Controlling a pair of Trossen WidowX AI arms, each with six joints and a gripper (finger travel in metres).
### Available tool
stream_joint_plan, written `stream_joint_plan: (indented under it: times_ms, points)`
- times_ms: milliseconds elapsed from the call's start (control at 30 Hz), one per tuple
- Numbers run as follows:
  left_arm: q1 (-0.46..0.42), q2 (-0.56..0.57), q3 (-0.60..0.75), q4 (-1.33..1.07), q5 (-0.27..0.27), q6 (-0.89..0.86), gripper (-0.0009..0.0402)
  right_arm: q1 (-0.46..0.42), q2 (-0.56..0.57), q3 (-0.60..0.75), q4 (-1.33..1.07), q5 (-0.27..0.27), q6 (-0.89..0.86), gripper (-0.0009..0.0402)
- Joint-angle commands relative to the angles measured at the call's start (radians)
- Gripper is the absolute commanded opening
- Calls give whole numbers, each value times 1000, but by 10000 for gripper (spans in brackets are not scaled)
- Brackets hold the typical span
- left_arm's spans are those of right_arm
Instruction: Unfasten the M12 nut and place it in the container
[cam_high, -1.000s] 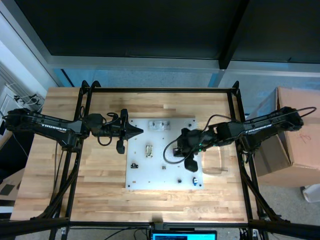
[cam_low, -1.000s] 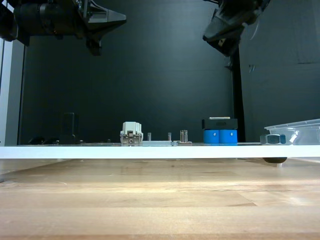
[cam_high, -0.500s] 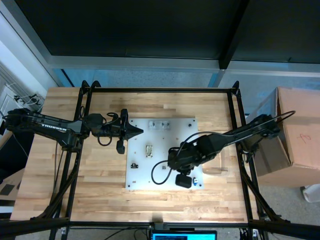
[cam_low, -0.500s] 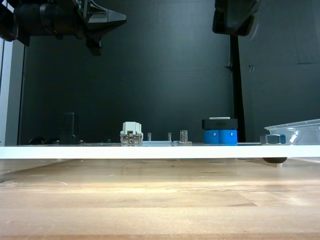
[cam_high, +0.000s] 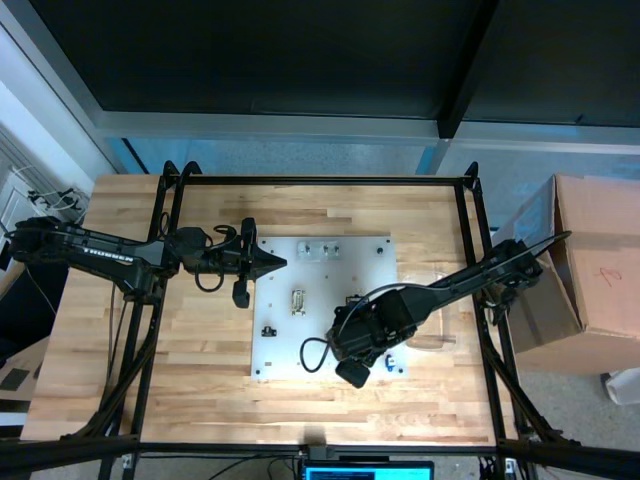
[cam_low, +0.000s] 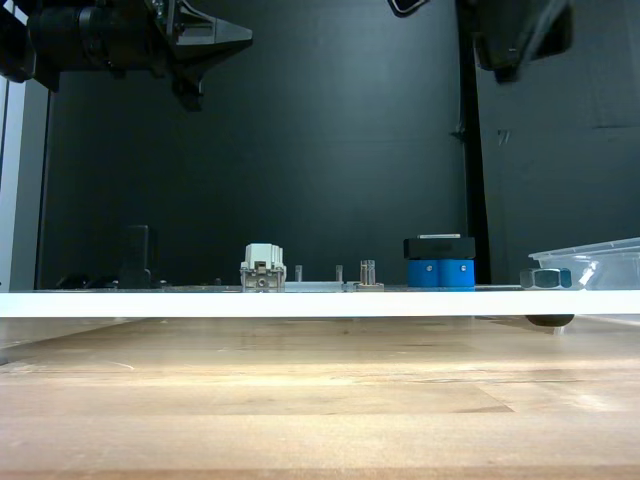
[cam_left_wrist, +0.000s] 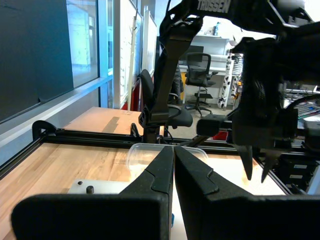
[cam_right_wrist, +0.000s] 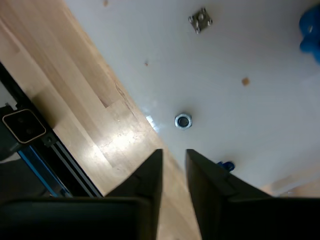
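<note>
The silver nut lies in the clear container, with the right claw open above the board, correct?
No: the nut sits on the white board, outside the container, as the right wrist view shows. The right gripper is open above the board; the left gripper hangs shut over its left side.

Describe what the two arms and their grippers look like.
Both arms are matte black with white TROSSEN lettering and looped black cables. The left gripper, over the board's left edge, and the right gripper, above the board's near right, have flat black tapering fingers. The silver nut sits on its stud.

"TROSSEN" on right arm (cam_left_wrist: 215, 6) (white)
</note>
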Motion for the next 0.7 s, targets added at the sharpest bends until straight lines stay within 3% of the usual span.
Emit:
stream_joint_plan:
  times_ms: [33,100,367,700]
  points:
    - [0,0,0,0,0,0,0,2,18,-1,0,31,25,128]
    - [0,0,0,0,0,0,0,3,32,-2,6,53,24,155]
    - [0,0,0,0,0,0,0,27,99,-2,25,52,-1,224]
    - [0,0,0,0,0,0,0,51,132,-35,42,63,-6,253]
